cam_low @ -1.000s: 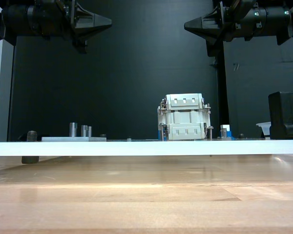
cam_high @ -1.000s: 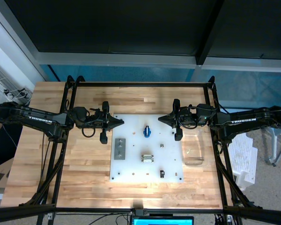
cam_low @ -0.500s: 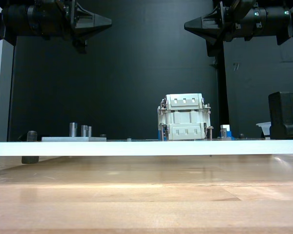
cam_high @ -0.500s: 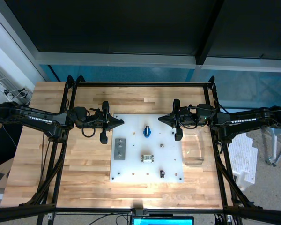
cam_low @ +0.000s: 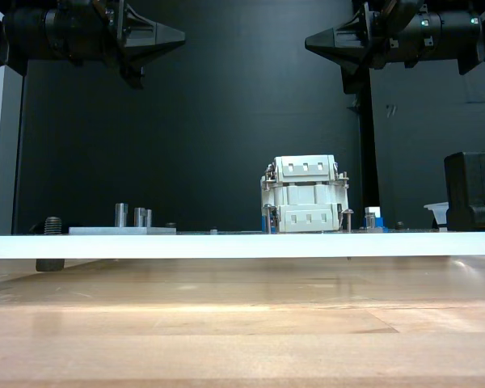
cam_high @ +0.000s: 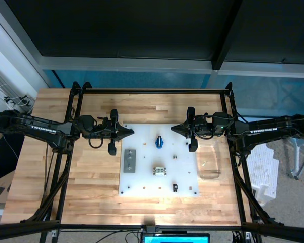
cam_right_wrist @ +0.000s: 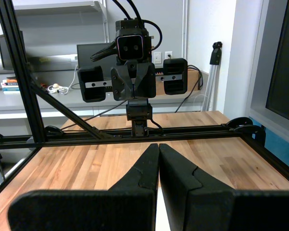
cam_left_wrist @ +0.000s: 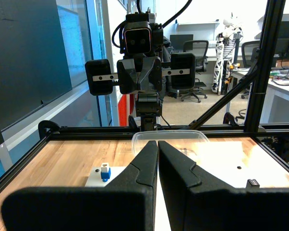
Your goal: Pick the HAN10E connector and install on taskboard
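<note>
Nothing moved — left gripper (cam_high: 130,132), right gripper (cam_high: 174,127) clenched above taskboard (cam_high: 142,186) — HAN10E connector (cam_high: 159,171) lies left-right.

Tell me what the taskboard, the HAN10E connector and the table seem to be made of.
Taskboard: matte white plastic, probably; uniform white slab edge. HAN10E connector: beige moulded plastic, metallic ends. Table: wood, visible plank grain. Left gripper and right gripper, fingers shut, hover above the board's far edge.

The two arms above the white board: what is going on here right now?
Nothing is being handled. The left gripper and the right gripper hang high above the taskboard's far end, facing each other, jaws shut and empty. The HAN10E connector stands on the taskboard, with neither gripper near it.
</note>
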